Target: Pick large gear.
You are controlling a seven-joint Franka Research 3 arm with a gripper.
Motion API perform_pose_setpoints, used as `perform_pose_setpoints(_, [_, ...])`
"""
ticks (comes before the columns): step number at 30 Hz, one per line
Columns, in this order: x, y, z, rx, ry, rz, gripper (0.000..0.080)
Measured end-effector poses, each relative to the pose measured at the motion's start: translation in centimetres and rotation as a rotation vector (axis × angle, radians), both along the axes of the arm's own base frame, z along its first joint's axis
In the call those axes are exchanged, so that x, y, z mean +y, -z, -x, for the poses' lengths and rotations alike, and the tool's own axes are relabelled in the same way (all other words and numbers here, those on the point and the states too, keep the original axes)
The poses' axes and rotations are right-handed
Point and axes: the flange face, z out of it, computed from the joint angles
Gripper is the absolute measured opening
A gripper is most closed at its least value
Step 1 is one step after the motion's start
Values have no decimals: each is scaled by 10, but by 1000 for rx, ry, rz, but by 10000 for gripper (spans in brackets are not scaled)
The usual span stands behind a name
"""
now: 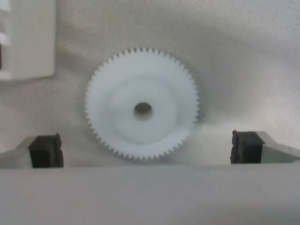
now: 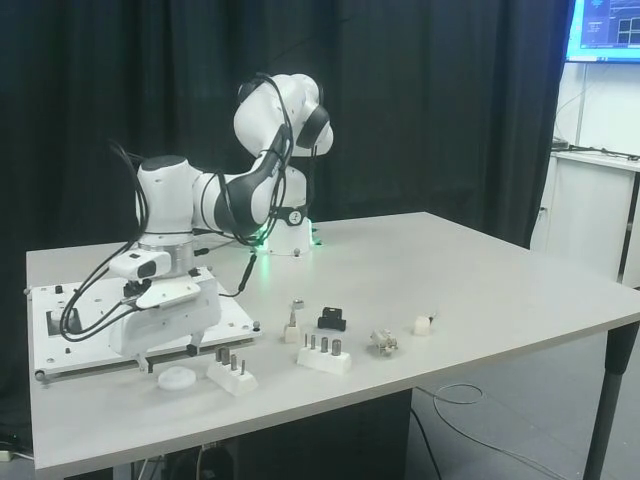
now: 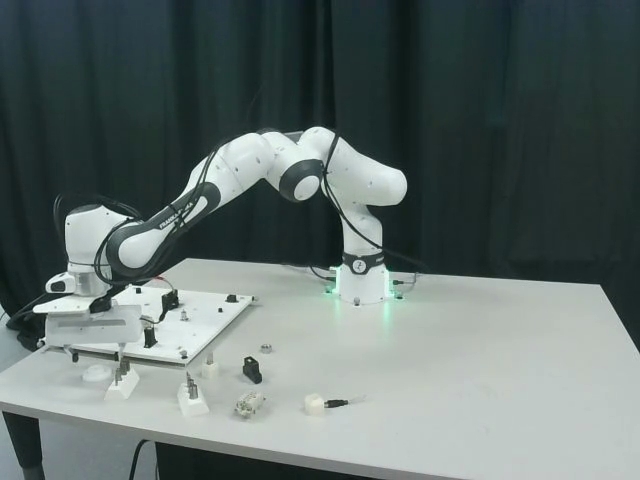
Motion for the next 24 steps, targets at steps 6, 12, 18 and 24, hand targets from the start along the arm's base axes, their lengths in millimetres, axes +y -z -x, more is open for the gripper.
perform_pose_setpoints(6, [3,4,-2,2,-4,-8,800])
perform_pose_setpoints(12, [6,11,-3,7,-7,-11,800])
perform_pose_setpoints(18, [7,16,-3,11,-9,-8,800])
perform_pose_setpoints(24, [7,20,-3,9,-10,1,800])
